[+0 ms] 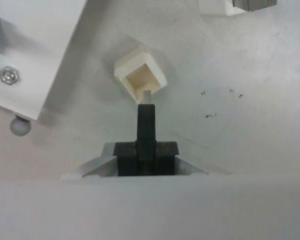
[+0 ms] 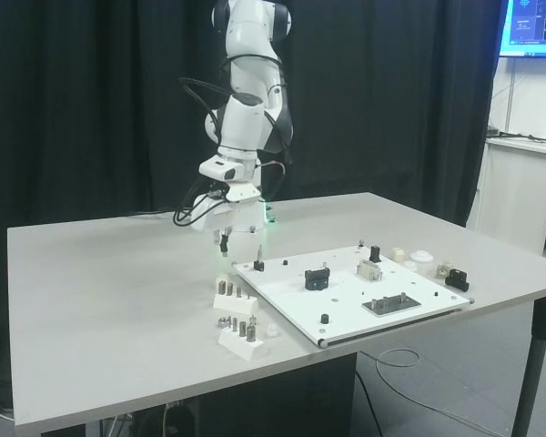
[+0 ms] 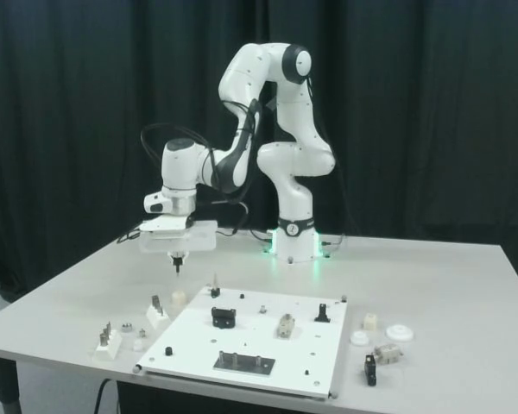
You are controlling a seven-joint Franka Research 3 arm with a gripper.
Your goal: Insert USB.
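The gripper (image 1: 146, 152) is clenched on a black USB plug (image 1: 146, 125), whose metal tip points down at a small white holder block (image 1: 140, 73) on the grey table (image 1: 250, 135). Only the wrist view shows this grip closely: the two black fingers (image 1: 125, 156) press the plug from both sides, and the tip hangs over the block's open pocket, apart from it. In that view a white board (image 1: 35, 55) with a bolt (image 1: 9, 75) lies just beside the block.

The first room view gives what the wrist view cannot: the white arm (image 2: 246, 100) bends down from above, and the gripper (image 2: 224, 238) hangs clear above the table (image 2: 100, 273), at about 10 o'clock from the near corner of the board (image 2: 346, 291). The plug (image 2: 223, 244) is only a small dark stub there. Two white racks with metal pins (image 2: 229, 296) stand at 6 o'clock from the gripper, off the board.

The second room view shows the arm's base (image 3: 295, 241) bolted at the far side of the table (image 3: 440, 293), with green light at its foot, and the gripper (image 3: 177, 257) at 9 o'clock from the base. The holder block (image 3: 179, 297) sits on the table just beside the board's (image 3: 268, 345) edge, straight below the gripper, with a clear gap between them. Black and grey fixtures stand on the board, and a few loose white parts (image 3: 400, 332) lie at 3 o'clock from it.
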